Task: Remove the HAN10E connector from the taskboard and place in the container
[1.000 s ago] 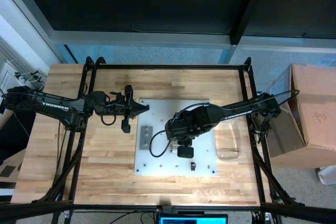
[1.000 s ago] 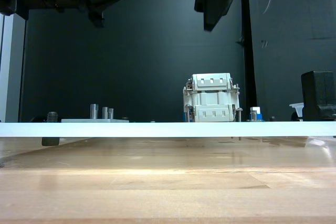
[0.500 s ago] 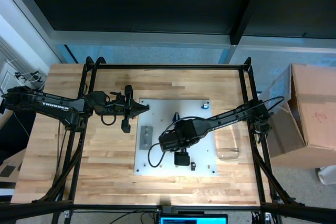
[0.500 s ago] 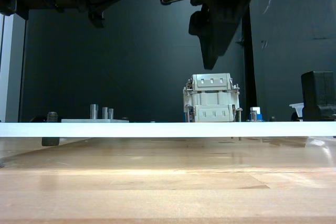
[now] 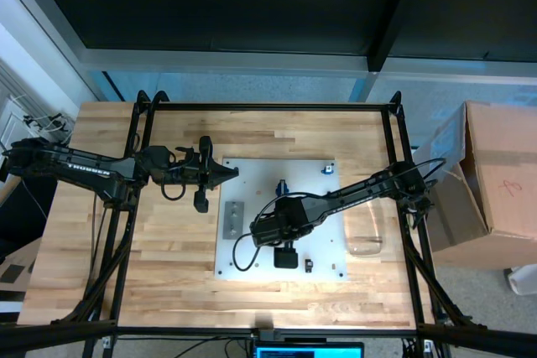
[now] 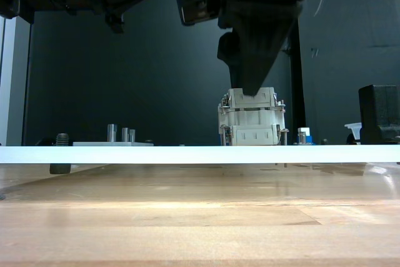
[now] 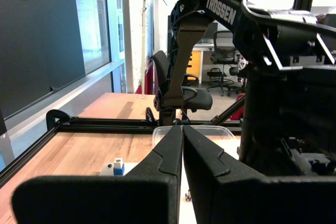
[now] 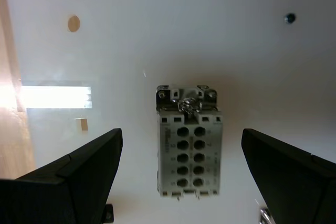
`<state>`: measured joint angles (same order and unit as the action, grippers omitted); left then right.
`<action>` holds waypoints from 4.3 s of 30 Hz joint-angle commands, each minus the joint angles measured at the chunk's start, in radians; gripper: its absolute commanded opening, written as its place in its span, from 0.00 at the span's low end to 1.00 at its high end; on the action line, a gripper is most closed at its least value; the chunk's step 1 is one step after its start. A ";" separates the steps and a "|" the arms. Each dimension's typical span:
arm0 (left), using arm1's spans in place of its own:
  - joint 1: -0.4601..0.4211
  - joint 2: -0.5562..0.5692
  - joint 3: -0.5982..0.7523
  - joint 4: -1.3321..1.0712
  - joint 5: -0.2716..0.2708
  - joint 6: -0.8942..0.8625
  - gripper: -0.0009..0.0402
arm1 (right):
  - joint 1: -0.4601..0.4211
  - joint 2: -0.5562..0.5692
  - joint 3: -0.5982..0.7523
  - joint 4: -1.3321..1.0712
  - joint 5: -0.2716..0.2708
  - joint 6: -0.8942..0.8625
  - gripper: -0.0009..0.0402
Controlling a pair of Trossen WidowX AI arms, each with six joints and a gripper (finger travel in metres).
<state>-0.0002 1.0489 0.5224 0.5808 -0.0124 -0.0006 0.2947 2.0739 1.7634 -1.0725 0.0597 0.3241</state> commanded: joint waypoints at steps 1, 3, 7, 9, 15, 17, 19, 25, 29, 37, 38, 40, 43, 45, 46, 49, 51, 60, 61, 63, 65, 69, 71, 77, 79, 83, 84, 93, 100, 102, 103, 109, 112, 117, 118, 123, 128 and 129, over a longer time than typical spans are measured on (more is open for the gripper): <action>0.000 0.000 0.000 0.000 0.000 0.000 0.02 | -0.002 -0.001 -0.021 0.019 0.000 0.000 0.79; 0.000 0.000 0.000 0.000 0.000 0.000 0.02 | -0.002 -0.001 -0.028 0.026 0.000 0.000 0.77; 0.000 0.000 0.000 0.000 0.000 0.000 0.02 | -0.002 -0.001 -0.030 0.025 0.001 -0.001 0.66; 0.000 0.000 0.000 0.000 0.000 0.000 0.02 | -0.002 -0.001 -0.030 0.023 0.000 -0.002 0.59; 0.000 0.000 0.000 0.000 0.000 0.000 0.02 | -0.002 -0.002 -0.030 0.020 0.000 -0.002 0.37; 0.000 0.000 0.000 0.000 0.000 0.000 0.02 | -0.002 -0.002 -0.030 0.020 0.000 -0.001 0.30; 0.000 0.000 0.000 0.000 0.000 0.000 0.02 | -0.002 -0.002 -0.030 0.020 0.000 -0.002 0.24; 0.000 0.000 0.000 0.000 0.000 0.000 0.02 | -0.002 -0.006 -0.029 0.020 0.000 -0.003 0.10; 0.000 0.000 0.000 0.000 0.000 0.000 0.02 | -0.002 -0.015 -0.029 0.019 0.001 -0.003 0.05; 0.000 0.000 0.000 0.000 0.000 0.000 0.02 | -0.003 -0.062 -0.029 0.019 0.001 -0.004 0.03; 0.000 0.000 0.000 0.000 0.000 0.000 0.02 | -0.003 -0.072 -0.029 0.019 0.002 -0.004 0.03; 0.000 0.000 0.000 0.000 0.000 0.000 0.02 | -0.003 -0.089 -0.029 0.018 0.001 -0.004 0.03; 0.000 0.000 0.000 0.000 0.000 0.000 0.02 | -0.003 -0.112 -0.029 0.014 0.001 -0.003 0.03; 0.000 0.000 0.000 0.000 0.000 0.000 0.02 | -0.003 -0.130 -0.029 0.010 0.001 -0.003 0.03; 0.000 0.000 0.000 0.000 0.000 0.000 0.02 | -0.003 -0.138 -0.029 0.008 0.001 -0.003 0.03; 0.000 0.000 0.000 0.000 0.000 0.000 0.02 | -0.003 -0.159 -0.029 0.006 0.001 -0.003 0.03; 0.000 0.000 0.000 0.000 0.000 0.000 0.02 | -0.003 -0.172 -0.030 -0.002 0.001 0.001 0.03; 0.000 0.000 0.000 0.000 0.000 0.000 0.02 | 0.015 -0.235 -0.065 -0.044 0.001 0.024 0.03; 0.000 0.000 0.000 0.000 0.000 0.000 0.02 | 0.018 -0.245 -0.077 -0.043 0.001 0.037 0.03; 0.000 0.000 0.000 0.000 0.000 0.000 0.02 | 0.024 -0.267 -0.104 -0.042 0.001 0.057 0.03; 0.000 0.000 0.000 0.000 0.000 0.000 0.02 | 0.034 -0.294 -0.142 -0.040 0.001 0.087 0.03; 0.000 0.000 0.000 0.000 0.000 0.000 0.02 | 0.062 -0.370 -0.248 -0.026 0.001 0.133 0.03; 0.000 0.000 0.000 0.000 0.000 0.000 0.02 | 0.076 -0.413 -0.312 -0.004 0.002 0.145 0.03; 0.000 0.000 0.000 0.000 0.000 0.000 0.02 | 0.108 -0.541 -0.489 0.039 0.001 0.211 0.03; 0.000 0.000 0.000 0.000 0.000 0.000 0.02 | 0.121 -0.581 -0.535 0.036 0.001 0.228 0.03; 0.000 0.000 0.000 0.000 0.000 0.000 0.02 | 0.156 -0.661 -0.614 0.032 0.000 0.260 0.03; 0.000 0.000 0.000 0.000 0.000 0.000 0.02 | 0.166 -0.680 -0.634 0.032 0.001 0.272 0.03; 0.000 0.000 0.000 0.000 0.000 0.000 0.02 | 0.230 -0.848 -0.795 0.035 0.001 0.351 0.03; 0.000 0.000 0.000 0.000 0.000 0.000 0.02 | 0.251 -0.923 -0.900 0.037 0.000 0.396 0.03; 0.000 0.000 0.000 0.000 0.000 0.000 0.02 | 0.253 -0.930 -0.923 0.039 0.000 0.402 0.03; 0.000 0.000 0.000 0.000 0.000 0.000 0.02 | 0.253 -0.933 -0.932 0.038 0.000 0.402 0.03; 0.000 0.000 0.000 0.000 0.000 0.000 0.02 | 0.257 -0.934 -0.961 0.040 0.000 0.402 0.03; 0.000 0.000 0.000 0.000 0.000 0.000 0.02 | 0.258 -0.934 -0.963 0.044 0.001 0.402 0.03; 0.000 0.000 0.000 0.000 0.000 0.000 0.02 | 0.258 -0.934 -0.964 0.049 0.004 0.401 0.03; 0.000 0.000 0.000 0.000 0.000 0.000 0.02 | 0.258 -0.934 -0.966 0.054 0.007 0.401 0.03; 0.000 0.000 0.000 0.000 0.000 0.000 0.02 | 0.259 -0.934 -1.013 0.122 0.010 0.413 0.03; 0.000 0.000 0.000 0.000 0.000 0.000 0.02 | 0.260 -0.934 -1.089 0.179 0.007 0.458 0.03; 0.000 0.000 0.000 0.000 0.000 0.000 0.02 | 0.260 -0.934 -1.105 0.185 0.005 0.467 0.03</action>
<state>-0.0002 1.0492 0.5224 0.5804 -0.0124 -0.0010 0.5545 1.1389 0.6765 -0.8959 0.0669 0.7792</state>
